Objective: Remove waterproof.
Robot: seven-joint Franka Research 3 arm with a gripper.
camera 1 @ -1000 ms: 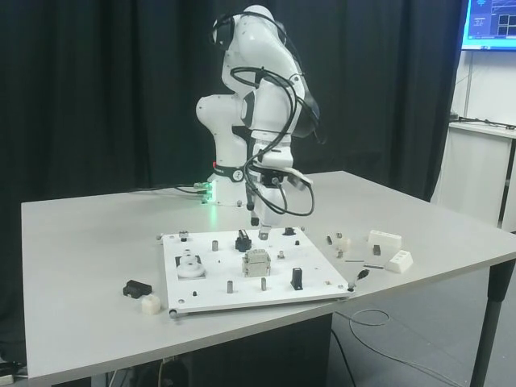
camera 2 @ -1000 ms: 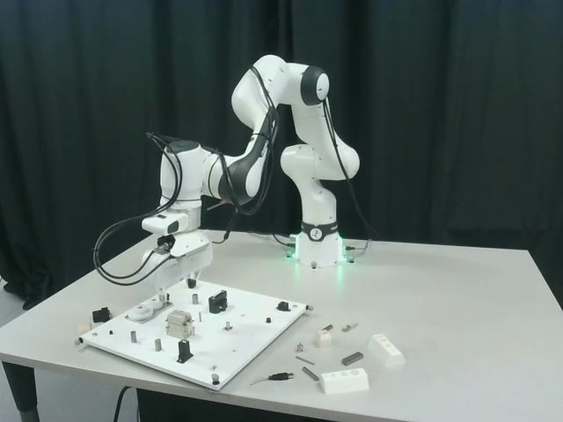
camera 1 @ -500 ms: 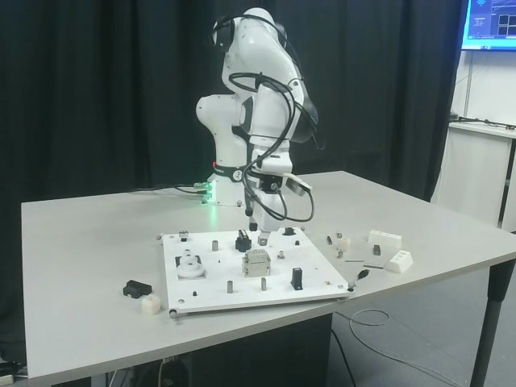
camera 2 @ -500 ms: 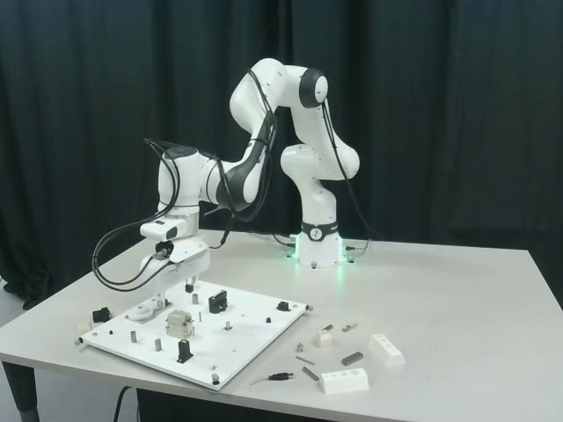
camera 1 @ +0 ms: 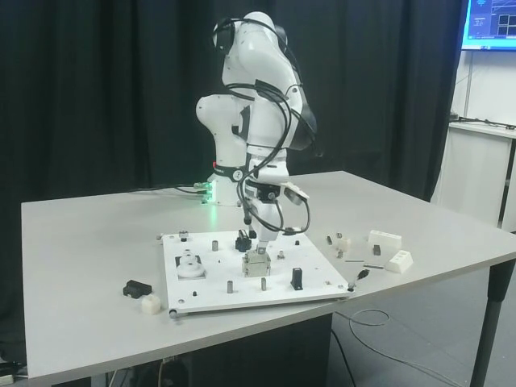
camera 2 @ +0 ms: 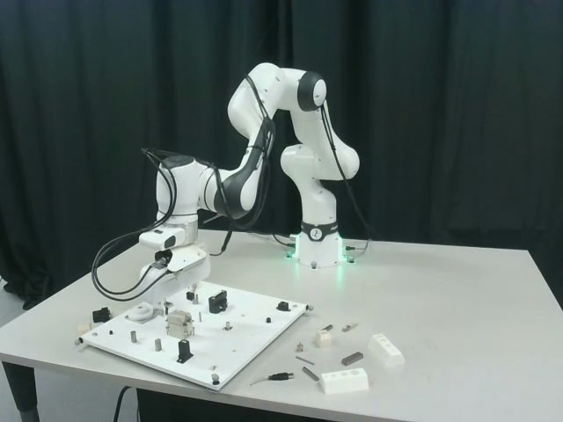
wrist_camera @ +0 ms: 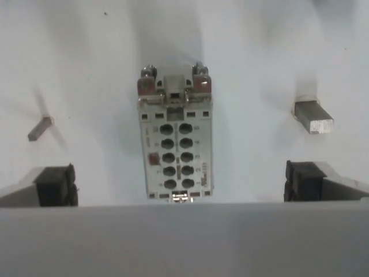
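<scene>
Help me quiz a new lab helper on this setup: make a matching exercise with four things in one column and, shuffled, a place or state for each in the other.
Things:
1. grey connector
2. gripper
3. black block by the small white cube
4. green light

Places or states:
A. at the foot of the arm
B. on the grey table, off the board
C. standing on the white board
D. open, over the connector

Pairs: 1-C, 2-D, 3-B, 4-A
</scene>
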